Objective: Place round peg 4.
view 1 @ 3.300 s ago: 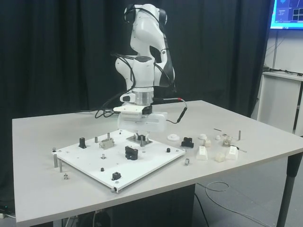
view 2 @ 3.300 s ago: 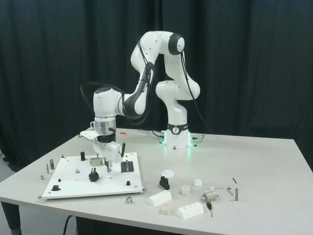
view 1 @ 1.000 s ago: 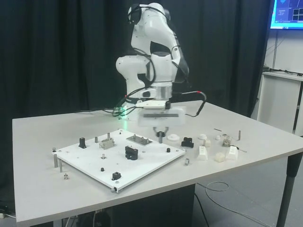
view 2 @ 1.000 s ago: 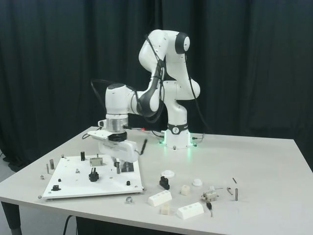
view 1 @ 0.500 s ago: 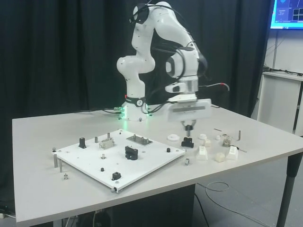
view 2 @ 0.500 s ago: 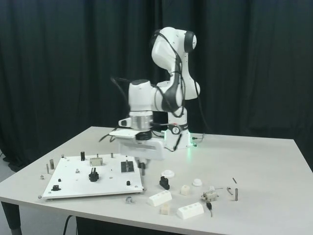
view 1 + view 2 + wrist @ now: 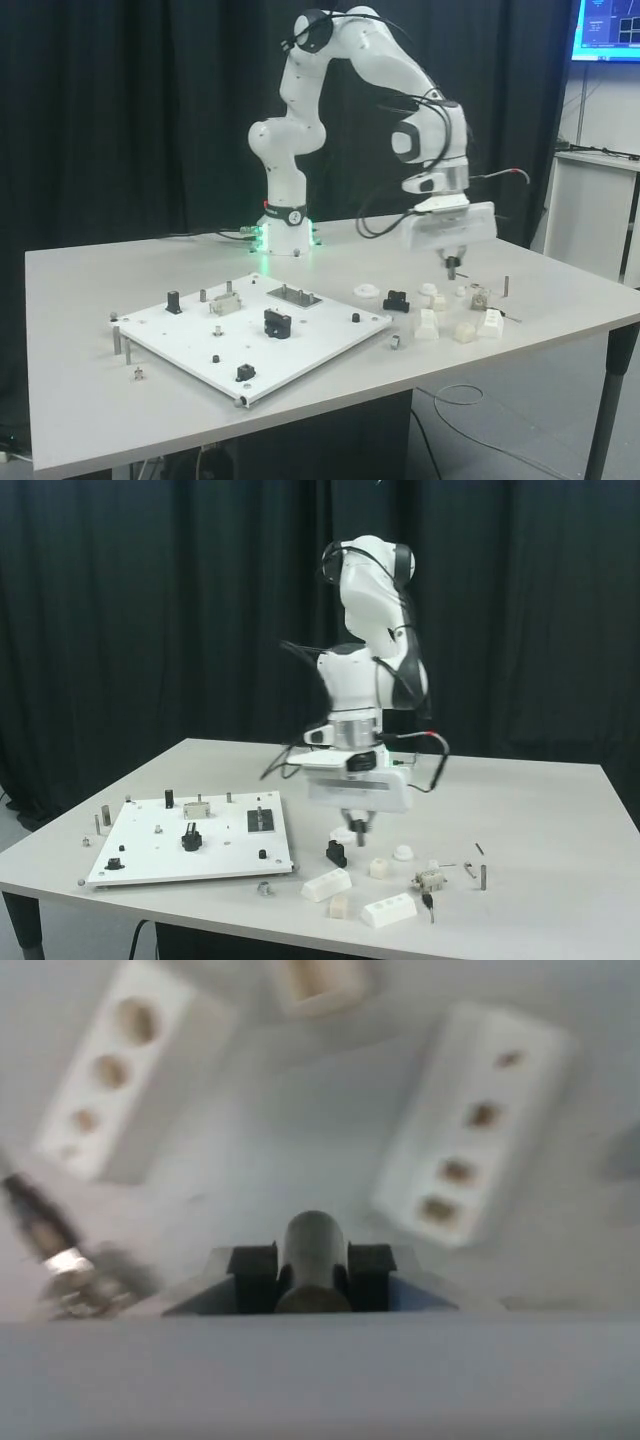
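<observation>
While the arm (image 7: 340, 70) reaches out from its base at the table's rear, the grey table (image 7: 90, 270) carries two separate groups of parts. A white board (image 7: 300, 345) lies toward one end, its near corner close to the table's front edge; small black and grey fixtures stand on it. Open grey surface surrounds the board on the rear and outer sides. The second group lies loose beside the board: two white blocks (image 7: 326, 884) with rows of holes, a black clip (image 7: 336, 854), white discs and small metal pieces. Wide bare table extends beyond this group toward the far end and the rear edge.

The gripper (image 7: 358, 830) hangs above the loose parts, clear of the surface and well apart from the board. Its fingers (image 7: 252, 1272) are closed narrowly on the peg (image 7: 312, 1270), a short grey cylinder held upright between the black pads. In the wrist view, the peg sits over bare table between the two blocks (image 7: 470, 1120), touching neither. A thin pin (image 7: 505, 285) stands upright near the group's outer side.
</observation>
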`<action>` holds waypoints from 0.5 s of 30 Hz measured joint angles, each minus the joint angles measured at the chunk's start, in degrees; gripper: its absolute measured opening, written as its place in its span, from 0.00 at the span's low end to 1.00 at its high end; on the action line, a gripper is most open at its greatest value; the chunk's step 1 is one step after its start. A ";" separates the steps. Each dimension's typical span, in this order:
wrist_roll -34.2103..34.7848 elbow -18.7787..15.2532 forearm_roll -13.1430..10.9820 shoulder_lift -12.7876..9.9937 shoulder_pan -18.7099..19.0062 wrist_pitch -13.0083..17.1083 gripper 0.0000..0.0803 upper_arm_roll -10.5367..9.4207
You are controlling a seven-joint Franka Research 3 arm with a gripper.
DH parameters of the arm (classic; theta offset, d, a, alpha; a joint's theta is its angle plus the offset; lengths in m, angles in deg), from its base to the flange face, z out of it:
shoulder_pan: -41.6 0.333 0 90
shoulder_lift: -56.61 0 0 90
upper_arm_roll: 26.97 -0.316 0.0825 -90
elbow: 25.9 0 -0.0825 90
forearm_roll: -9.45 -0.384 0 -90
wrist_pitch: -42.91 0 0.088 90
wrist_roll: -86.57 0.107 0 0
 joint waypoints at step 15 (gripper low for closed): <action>13.95 2.01 0.39 -2.45 10.62 -0.14 0.18 -1.57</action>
